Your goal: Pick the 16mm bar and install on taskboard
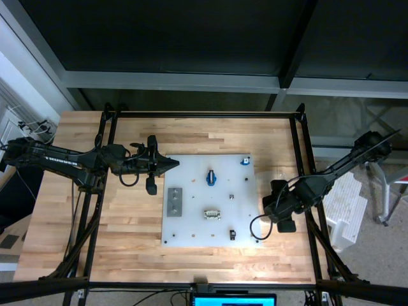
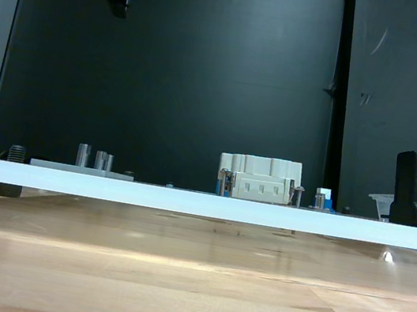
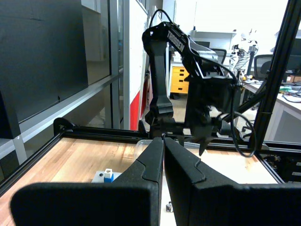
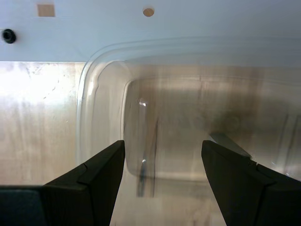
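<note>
Left claw (image 1: 173, 164) hovering pinched together, empty, at left edge of taskboard (image 1: 191, 229), right claw (image 4: 162, 145) gaping, empty, hanging over clear tray (image 4: 94, 94) right of taskboard, bar (image 4: 149, 155) lying free inside.

The left arm (image 1: 64, 158) stretches level from the left edge of the tabletop (image 1: 127, 242). Its left gripper (image 1: 169, 164) hangs high, pointing toward the right edge, fingers (image 3: 188, 174) pressed together. The right arm (image 1: 347, 162) slants in from the right edge, its right gripper (image 4: 163, 150) pointing down, low near the tabletop, fingers (image 4: 101, 169) spread apart.
</note>
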Available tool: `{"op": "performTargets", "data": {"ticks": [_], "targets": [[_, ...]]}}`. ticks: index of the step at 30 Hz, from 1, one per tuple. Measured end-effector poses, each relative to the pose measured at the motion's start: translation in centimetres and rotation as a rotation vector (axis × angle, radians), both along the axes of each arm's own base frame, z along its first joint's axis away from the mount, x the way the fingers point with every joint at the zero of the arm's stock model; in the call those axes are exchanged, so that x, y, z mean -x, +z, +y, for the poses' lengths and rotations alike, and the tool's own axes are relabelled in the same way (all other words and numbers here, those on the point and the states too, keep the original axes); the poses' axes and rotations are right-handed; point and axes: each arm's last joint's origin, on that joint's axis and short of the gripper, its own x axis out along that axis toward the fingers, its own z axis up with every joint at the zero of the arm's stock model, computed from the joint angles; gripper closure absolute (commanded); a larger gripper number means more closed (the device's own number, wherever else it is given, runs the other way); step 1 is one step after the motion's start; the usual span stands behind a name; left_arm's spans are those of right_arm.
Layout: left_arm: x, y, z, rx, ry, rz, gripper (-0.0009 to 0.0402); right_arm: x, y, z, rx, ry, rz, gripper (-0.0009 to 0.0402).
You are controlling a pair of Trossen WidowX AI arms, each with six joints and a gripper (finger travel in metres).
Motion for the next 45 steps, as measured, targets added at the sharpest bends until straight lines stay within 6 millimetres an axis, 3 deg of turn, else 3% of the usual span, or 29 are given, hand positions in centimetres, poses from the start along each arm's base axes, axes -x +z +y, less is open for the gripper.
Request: {"op": "performTargets", "data": {"ticks": [16,33,45], "targets": [[0.0,0.0,0.0,0.0,0.0,0.0,0.0393,3.8,4.2,-2.4,-0.037,-0.029,-0.049,0.0166],[0.0,0.0,0.0,0.0,0.0,0.0,0.0393,5.9,5.3,-4.3,-0.042,-0.17,-0.042,0.0166],[0.0,0.0,0.0,0.0,0.0,0.0,0.0393,5.5,5.2,-5.0,-0.01,-0.167,-0.05,0.0166]]}}
